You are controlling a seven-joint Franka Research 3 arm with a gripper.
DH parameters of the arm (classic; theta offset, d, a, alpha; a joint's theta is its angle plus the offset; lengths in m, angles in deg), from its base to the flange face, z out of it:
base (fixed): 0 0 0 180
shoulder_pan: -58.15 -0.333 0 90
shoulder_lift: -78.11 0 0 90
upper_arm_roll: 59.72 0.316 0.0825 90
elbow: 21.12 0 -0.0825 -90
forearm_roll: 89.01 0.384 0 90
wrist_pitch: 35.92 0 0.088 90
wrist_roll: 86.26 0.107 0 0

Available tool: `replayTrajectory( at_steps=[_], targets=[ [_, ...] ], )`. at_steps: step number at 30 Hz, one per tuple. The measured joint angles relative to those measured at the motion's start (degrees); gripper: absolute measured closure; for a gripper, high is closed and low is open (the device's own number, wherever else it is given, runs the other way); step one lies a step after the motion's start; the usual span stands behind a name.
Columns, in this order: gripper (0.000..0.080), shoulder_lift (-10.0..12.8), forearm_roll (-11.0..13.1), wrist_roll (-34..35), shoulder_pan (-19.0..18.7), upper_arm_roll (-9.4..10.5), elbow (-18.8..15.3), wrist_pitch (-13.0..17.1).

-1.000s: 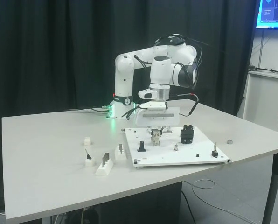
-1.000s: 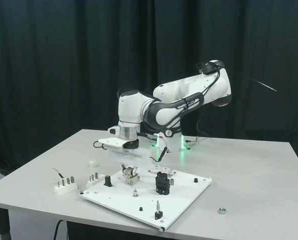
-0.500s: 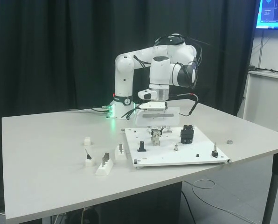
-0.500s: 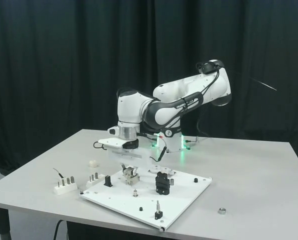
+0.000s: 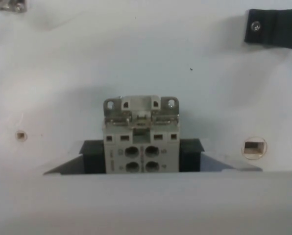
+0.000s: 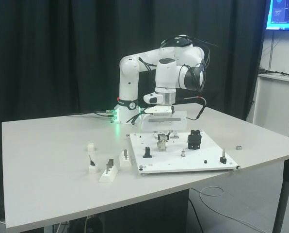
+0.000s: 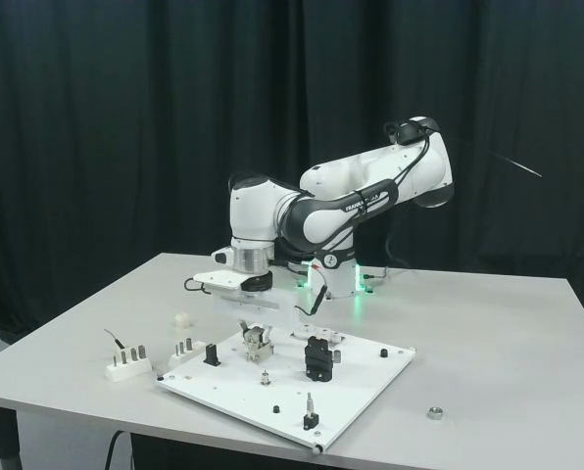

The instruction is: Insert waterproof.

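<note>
The hand [image 6: 162, 136] is clamped on the waterproof connector [image 5: 140, 139], holding it just above the white board [image 7: 370, 377] on the grey desk [image 6: 47, 165]. A black block [image 6: 194, 140] stands on the board to its right.

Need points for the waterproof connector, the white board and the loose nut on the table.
waterproof connector [image 5: 140, 149], wrist view, on its front face with four round holes.
white board [image 7: 361, 380], second room view, on a bare patch near its right corner.
nut [image 7: 434, 412], second room view, on its body, lying on the table.
</note>
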Motion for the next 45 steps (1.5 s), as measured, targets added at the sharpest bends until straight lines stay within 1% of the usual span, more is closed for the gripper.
replayTrajectory(
  at_steps=[11,19,45],
  targets=[
    [0.0492,0.0,0.0,0.6,0.0,-0.07,-0.4,-0.1],
    [0.0492,-0.1,0.0,0.6,-0.3,-0.26,-0.5,-1.0],
    [0.0492,-0.1,0.2,-0.2,-0.3,-0.14,-0.6,-0.4]
  ],
)
